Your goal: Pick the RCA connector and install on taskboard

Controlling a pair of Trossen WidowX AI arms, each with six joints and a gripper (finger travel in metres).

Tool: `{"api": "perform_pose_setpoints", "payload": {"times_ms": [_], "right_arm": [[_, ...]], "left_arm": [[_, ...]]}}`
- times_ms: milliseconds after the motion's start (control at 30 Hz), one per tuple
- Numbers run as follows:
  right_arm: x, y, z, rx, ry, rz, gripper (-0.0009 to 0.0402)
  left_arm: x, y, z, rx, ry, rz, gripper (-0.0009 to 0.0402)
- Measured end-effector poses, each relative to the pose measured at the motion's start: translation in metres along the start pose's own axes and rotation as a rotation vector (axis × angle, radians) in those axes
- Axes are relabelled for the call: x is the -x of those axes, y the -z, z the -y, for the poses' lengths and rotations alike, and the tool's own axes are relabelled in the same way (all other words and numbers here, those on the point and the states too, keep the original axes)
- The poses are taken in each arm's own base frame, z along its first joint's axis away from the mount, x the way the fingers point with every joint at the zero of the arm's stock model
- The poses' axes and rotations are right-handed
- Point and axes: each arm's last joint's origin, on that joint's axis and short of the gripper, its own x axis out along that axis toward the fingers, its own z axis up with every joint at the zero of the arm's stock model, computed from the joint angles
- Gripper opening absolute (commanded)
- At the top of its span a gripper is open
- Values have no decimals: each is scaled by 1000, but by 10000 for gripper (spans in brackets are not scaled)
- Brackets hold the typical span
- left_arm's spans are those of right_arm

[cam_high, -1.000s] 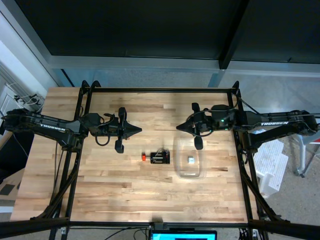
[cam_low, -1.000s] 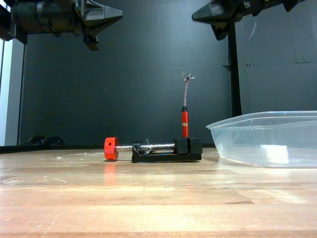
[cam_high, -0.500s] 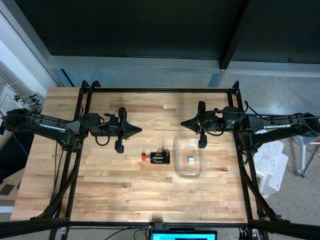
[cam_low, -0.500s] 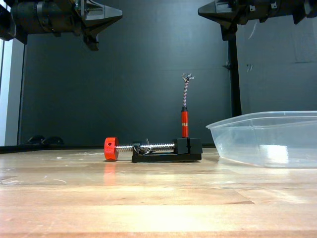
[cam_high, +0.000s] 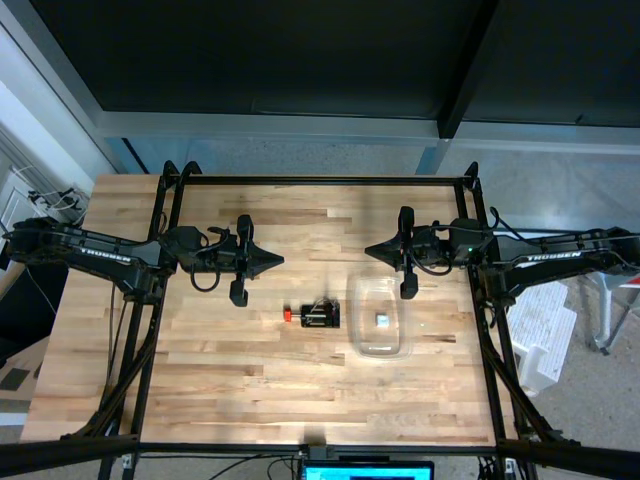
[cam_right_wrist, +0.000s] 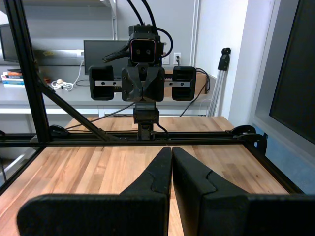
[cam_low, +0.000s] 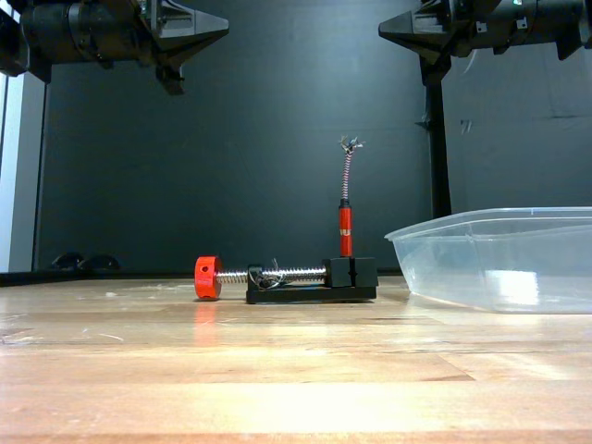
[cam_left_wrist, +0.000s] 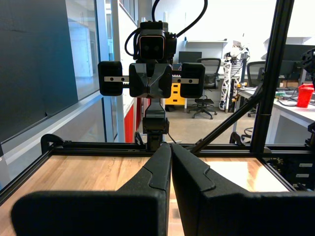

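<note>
"Two black grippers, both high over the table [cam_high: 250, 385]: how do their tips stand?"

"The left gripper [cam_high: 277, 262] hangs at centre left of the high view, its wedge-shaped fingers [cam_left_wrist: 158, 169] pressed flat together with nothing between them. The right gripper [cam_high: 368, 250] hangs at centre right, just above the upper end of the tray [cam_high: 353, 325] in that view, its fingers [cam_right_wrist: 160, 172] likewise closed on nothing."

"And the connector?"

"A slim red cylinder, the connector [cam_low: 344, 222] stands upright on the vise [cam_low: 314, 282] at the middle of the low view, with nothing holding it. Its braided cable [cam_low: 347, 176] rises off the top like a thin spring to a frayed tip."

"What is the vise like?"

"Low, blocky and black, with a ribbed silver screw [cam_low: 291, 274] and a round red knob [cam_low: 207, 277] at its left end, set on bare wooden planks."

"The tray?"

"Clear plastic with rounded corners and a rolled rim, just right of the vise. A small white block [cam_high: 381, 319] lies inside."

"Room to move?"

"Open air lies between the cable's tip and both grippers. A black metal frame [cam_high: 320, 181] runs along the table's edges, and wide bare wood fills the lower part of the high view"
</note>
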Motion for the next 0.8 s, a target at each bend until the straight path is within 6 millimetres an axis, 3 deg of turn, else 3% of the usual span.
{"api": "perform_pose_setpoints", "payload": {"times_ms": [800], "right_arm": [[0,1,0,-22,-1,-3,0]], "left_arm": [[0,0,0,0,0,0,0]]}}
